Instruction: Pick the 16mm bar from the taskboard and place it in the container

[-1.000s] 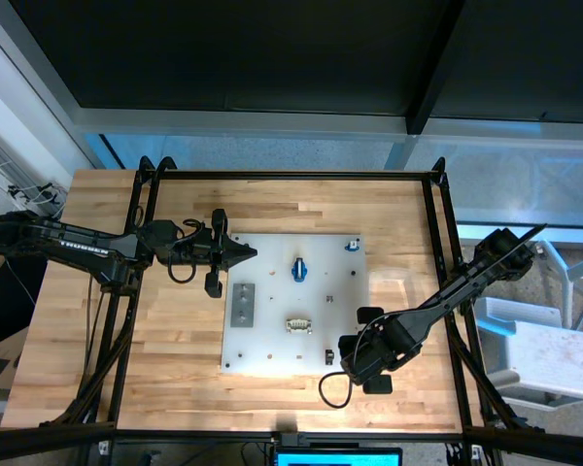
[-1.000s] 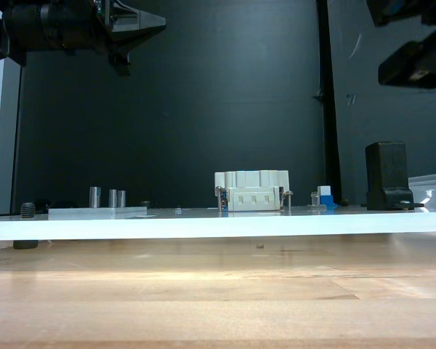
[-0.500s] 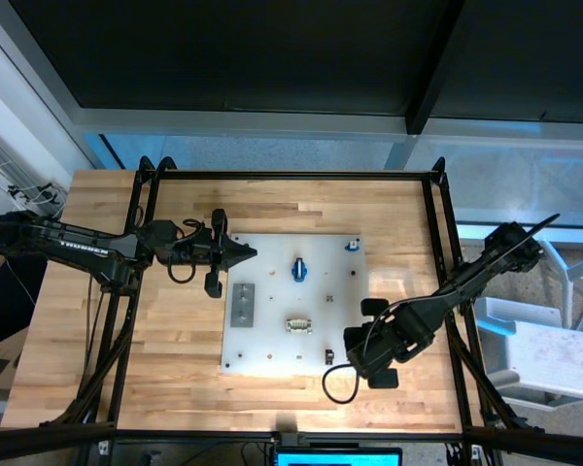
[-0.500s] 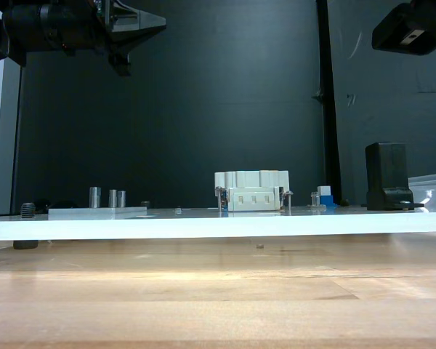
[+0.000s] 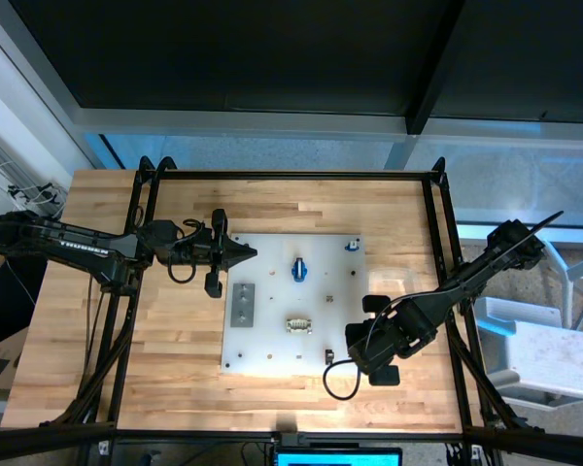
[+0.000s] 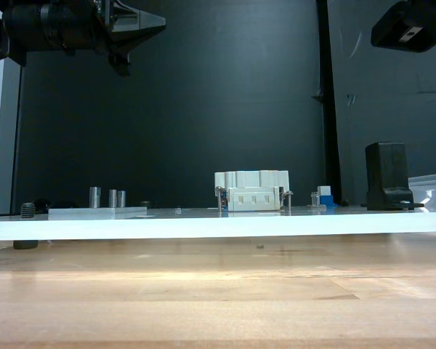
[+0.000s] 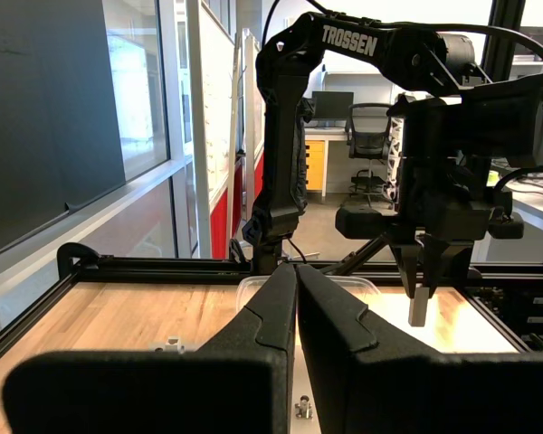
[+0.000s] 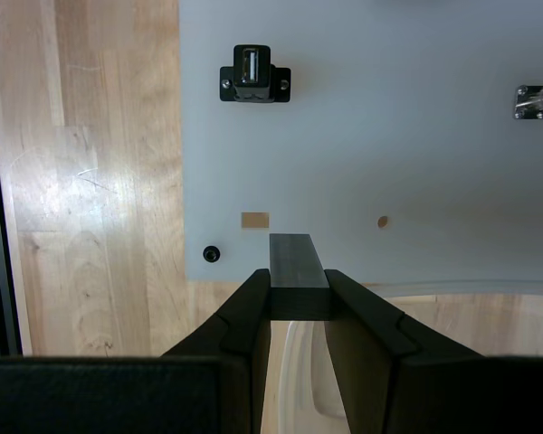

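A: State of the right pincer (image 8: 299,287)?
B: Closed down on the 16mm bar (image 8: 295,260), with one finger flat on each side face and the bar's end standing out past the tips. The grip looks centred. I judge it is held this way so the bar drops straight when the fingers part.

A: Bar appearance?
B: Short, square-edged, dull dark grey from the wrist. From across the surface it looks paler, hanging plumb below the tips. No markings legible.

A: What lies around that pincer?
B: Directly beneath its fingers is the rounded rim of the container (image 6: 432,190), clear and faint. Just past the bar is the edge of the taskboard (image 8: 416,154). Further on is a small tan slot (image 8: 254,220), empty, possibly the bar's seat but unconfirmed. Beyond that is a black fitting (image 8: 252,74). Judgement: this is the carry step. The pincer should sit wholly over the tub before release.

A: And the left pincer (image 7: 295,268)?
B: Farthest back, raised over the board's far-left edge, well apart from the right pincer and facing it. Its fingers are pressed together and hold nothing. Likely parked there to keep the way open.
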You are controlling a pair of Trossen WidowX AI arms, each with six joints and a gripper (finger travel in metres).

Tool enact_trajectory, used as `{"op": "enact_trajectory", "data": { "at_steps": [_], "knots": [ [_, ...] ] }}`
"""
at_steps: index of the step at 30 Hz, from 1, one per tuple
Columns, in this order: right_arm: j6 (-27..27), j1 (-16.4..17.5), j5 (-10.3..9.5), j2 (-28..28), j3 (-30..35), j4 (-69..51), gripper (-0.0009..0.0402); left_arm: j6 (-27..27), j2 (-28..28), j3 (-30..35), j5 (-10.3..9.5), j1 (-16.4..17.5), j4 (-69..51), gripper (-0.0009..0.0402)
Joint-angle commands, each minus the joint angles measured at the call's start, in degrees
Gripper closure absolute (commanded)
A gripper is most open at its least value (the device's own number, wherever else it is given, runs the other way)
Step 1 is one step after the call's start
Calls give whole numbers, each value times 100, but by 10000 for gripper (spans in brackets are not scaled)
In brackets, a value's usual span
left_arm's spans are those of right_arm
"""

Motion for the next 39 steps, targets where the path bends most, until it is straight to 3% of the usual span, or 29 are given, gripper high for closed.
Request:
{"op": "enact_trajectory", "data": {
  "at_steps": [1,9,39],
  "knots": [
    [7,-2,2,-4,-2,-55,375,0,2,2,0,2,2,393],
    [173,-59,4,-258,-269,-144,375,0,2,2,0,2,2,393],
    [1215,-205,0,-1967,-2413,-127,375,0,2,2,0,2,2,393]
  ]
}}
